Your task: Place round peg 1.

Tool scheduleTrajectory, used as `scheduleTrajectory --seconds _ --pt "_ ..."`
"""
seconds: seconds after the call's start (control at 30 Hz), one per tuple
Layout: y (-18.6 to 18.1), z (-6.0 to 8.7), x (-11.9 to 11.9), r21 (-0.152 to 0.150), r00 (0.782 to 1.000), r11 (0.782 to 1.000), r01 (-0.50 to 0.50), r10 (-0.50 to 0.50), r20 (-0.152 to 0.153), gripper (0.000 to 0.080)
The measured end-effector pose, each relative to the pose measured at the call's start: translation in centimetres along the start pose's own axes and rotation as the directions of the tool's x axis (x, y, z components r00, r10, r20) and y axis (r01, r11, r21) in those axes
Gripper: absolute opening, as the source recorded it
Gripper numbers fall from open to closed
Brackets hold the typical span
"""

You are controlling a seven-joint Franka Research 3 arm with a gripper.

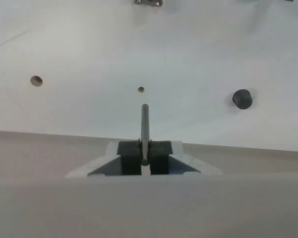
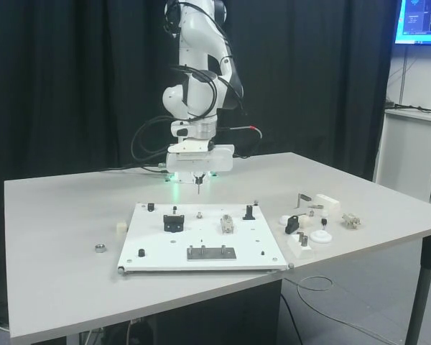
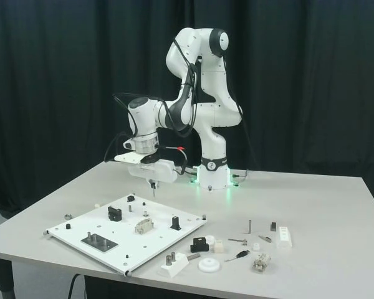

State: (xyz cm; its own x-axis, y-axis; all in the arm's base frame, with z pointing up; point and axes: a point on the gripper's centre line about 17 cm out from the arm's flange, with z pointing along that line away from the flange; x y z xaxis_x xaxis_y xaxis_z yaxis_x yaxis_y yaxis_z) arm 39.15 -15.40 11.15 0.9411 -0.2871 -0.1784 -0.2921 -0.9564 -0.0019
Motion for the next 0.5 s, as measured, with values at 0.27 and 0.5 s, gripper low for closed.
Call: scheduleTrajectory --seconds 0.27,0.5 --pt "0.02 -0.05 0.16 -0.001 1.0 1.0 0.0 0.0 -0.006 0.0035" --pt "0.04 -0.08 0.25 -0.002 1.0 1.0 0.001 -0.001 -0.009 0.0035"
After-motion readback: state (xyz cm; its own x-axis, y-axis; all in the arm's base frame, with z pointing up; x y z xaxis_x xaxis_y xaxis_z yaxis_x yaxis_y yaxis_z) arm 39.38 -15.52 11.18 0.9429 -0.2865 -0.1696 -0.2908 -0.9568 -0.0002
